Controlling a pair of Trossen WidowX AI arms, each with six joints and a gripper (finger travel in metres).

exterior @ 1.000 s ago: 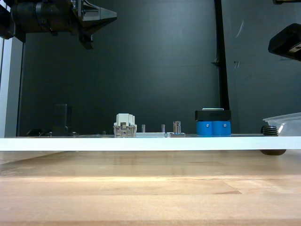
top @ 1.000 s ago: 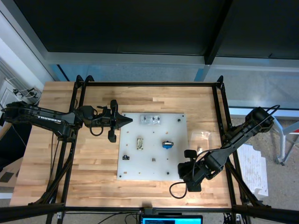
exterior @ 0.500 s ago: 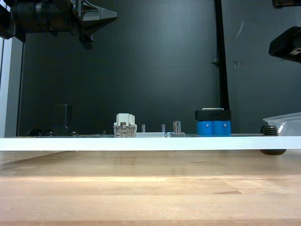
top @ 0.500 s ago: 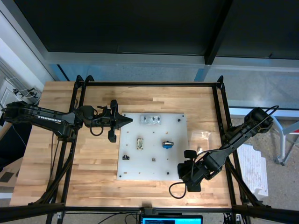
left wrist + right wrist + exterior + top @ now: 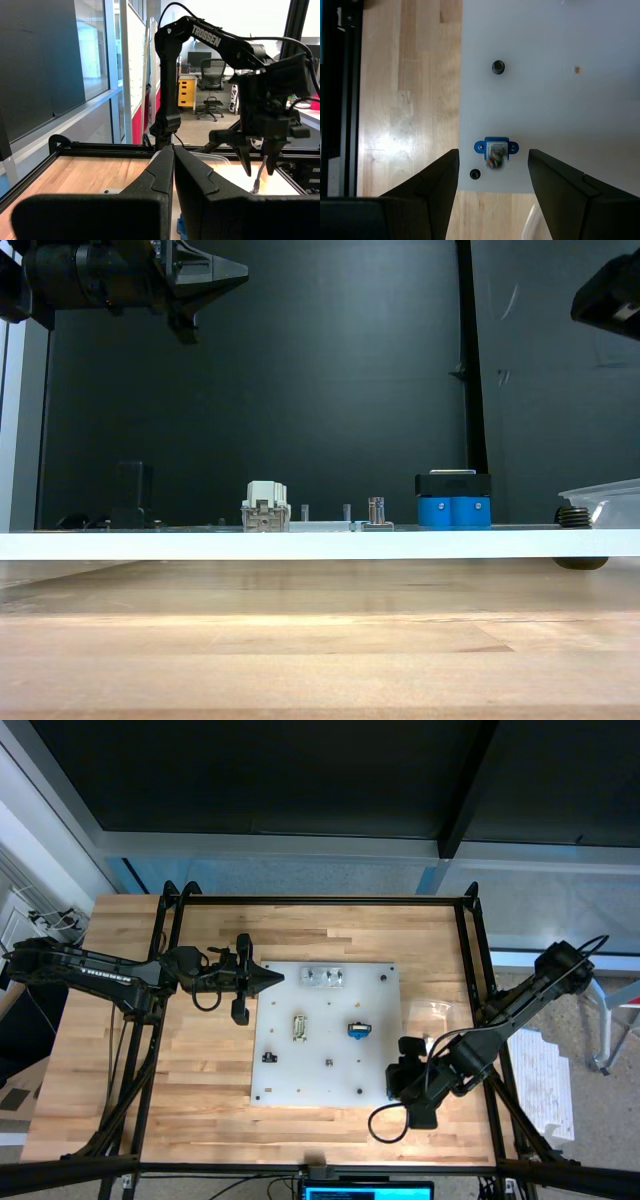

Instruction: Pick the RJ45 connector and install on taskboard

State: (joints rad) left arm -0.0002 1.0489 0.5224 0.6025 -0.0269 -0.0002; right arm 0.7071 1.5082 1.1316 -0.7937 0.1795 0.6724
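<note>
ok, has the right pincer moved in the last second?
Yes. The right pincer has risen, judged against the blue fitting in the low view, and edged right at the taskboard near-right corner. The left pincer hangs over the board's left edge.

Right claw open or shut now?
Open. The right claw, above the taskboard's corner, has fingers wide apart, a blue fitting showing between them, gripping nothing. The left claw is shut, raised by the board's left edge.
</note>
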